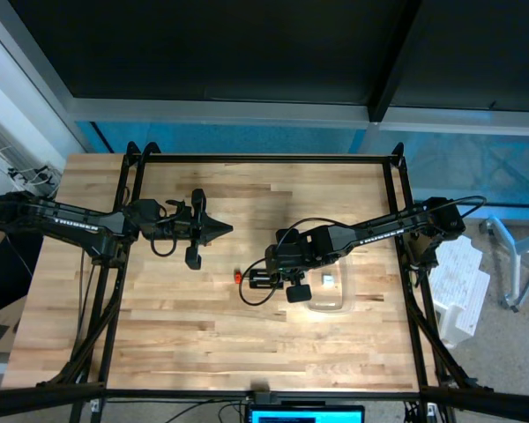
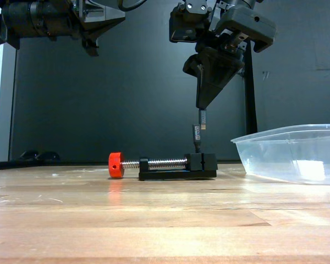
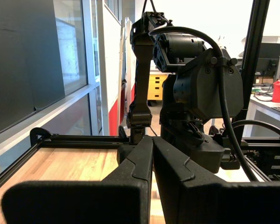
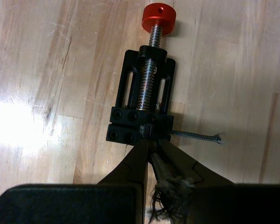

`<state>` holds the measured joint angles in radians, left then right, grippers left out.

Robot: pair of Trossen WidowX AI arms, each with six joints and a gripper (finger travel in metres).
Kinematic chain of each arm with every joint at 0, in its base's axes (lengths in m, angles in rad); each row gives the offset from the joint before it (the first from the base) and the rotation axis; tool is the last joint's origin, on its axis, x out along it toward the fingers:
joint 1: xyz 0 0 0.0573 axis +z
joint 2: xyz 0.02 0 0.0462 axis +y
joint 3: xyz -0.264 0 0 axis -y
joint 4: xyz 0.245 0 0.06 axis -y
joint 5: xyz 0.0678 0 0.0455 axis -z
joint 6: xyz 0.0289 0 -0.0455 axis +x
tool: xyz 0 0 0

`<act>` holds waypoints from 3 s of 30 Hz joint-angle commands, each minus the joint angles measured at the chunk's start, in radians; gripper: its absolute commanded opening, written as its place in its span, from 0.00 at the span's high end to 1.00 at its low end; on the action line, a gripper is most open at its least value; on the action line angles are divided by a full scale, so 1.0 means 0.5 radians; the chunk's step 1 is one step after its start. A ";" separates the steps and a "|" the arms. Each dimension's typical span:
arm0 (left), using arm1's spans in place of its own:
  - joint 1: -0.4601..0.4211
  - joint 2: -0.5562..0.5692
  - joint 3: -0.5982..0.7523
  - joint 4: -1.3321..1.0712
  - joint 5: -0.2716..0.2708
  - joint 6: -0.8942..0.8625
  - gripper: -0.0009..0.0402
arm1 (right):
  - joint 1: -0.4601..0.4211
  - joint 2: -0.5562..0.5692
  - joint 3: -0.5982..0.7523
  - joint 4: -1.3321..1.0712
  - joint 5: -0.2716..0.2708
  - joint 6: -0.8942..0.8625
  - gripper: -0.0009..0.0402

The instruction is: Pick the usb-c connector and install on the hub

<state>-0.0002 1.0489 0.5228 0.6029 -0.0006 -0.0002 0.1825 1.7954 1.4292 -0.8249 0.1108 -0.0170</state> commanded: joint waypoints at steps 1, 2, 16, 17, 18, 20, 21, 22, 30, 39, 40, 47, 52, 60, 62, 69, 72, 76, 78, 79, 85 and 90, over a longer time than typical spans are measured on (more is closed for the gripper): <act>0.000 0.001 0.000 0.000 0.001 0.000 0.98 | 0.000 0.002 -0.001 0.002 0.000 0.002 0.98; 0.000 0.001 0.000 0.001 0.001 0.000 0.98 | 0.000 0.002 -0.001 0.002 0.000 0.001 0.98; 0.001 0.001 0.000 0.001 0.001 0.000 0.98 | 0.000 0.002 -0.001 0.002 -0.001 0.002 0.98; 0.001 0.001 0.000 0.001 0.001 0.000 0.98 | 0.000 0.002 -0.001 0.002 -0.001 0.002 0.98; 0.000 0.000 0.000 0.000 0.001 0.000 0.98 | 0.000 0.002 -0.001 0.002 -0.001 0.001 0.98; 0.001 0.001 0.000 0.001 0.001 0.000 0.98 | 0.000 0.002 -0.001 0.002 -0.001 0.001 0.98; 0.000 0.001 0.000 0.000 0.001 0.000 0.98 | 0.001 0.002 -0.001 0.001 -0.001 0.002 0.98; 0.000 0.001 0.000 0.000 0.001 0.000 0.98 | 0.001 0.002 -0.001 0.001 -0.001 0.002 0.98; 0.001 0.001 0.000 0.001 0.001 0.000 0.98 | 0.001 0.002 -0.001 0.001 -0.001 0.002 0.98; 0.000 0.000 0.000 0.001 0.001 0.000 0.98 | 0.001 -0.005 0.000 -0.037 -0.001 0.009 0.98; 0.001 0.001 0.000 0.000 0.001 0.000 0.98 | 0.001 -0.017 0.003 -0.060 0.000 0.021 0.98; 0.001 0.001 0.000 0.001 0.001 0.000 0.98 | 0.002 -0.046 0.079 -0.211 0.000 0.062 0.98; 0.001 0.001 0.000 0.001 0.001 0.000 0.98 | 0.002 -0.046 0.137 -0.248 0.002 0.072 0.98; 0.000 0.001 0.000 0.001 0.001 0.000 0.98 | 0.002 -0.041 0.212 -0.247 0.006 0.256 0.98; 0.000 0.001 0.000 0.000 0.001 0.000 0.98 | 0.002 -0.041 0.226 -0.247 0.029 0.302 0.98; 0.000 0.001 0.000 0.000 0.001 0.000 0.98 | 0.001 -0.041 0.224 -0.245 0.128 0.340 0.98; 0.000 0.001 0.000 0.000 0.001 0.000 0.98 | 0.002 -0.005 0.241 -0.231 0.128 0.362 0.98; 0.000 0.001 0.000 0.001 0.001 0.000 0.98 | 0.006 0.056 0.296 -0.240 0.126 0.384 0.98; 0.001 0.001 0.000 0.001 0.001 0.000 0.98 | 0.008 0.056 0.291 -0.243 0.128 0.382 0.98; 0.000 0.001 0.000 0.001 0.001 0.000 0.98 | 0.008 0.056 0.290 -0.243 0.128 0.383 0.98; 0.001 0.001 0.000 0.000 0.001 0.000 0.98 | 0.014 0.089 0.288 -0.216 0.127 0.374 0.98; 0.000 0.000 0.000 0.000 0.001 0.000 0.98 | 0.027 0.094 0.288 -0.201 0.126 0.369 0.98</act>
<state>-0.0002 1.0489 0.5228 0.6029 -0.0002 -0.0002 0.1947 1.8416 1.5742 -0.9264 0.1741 0.1696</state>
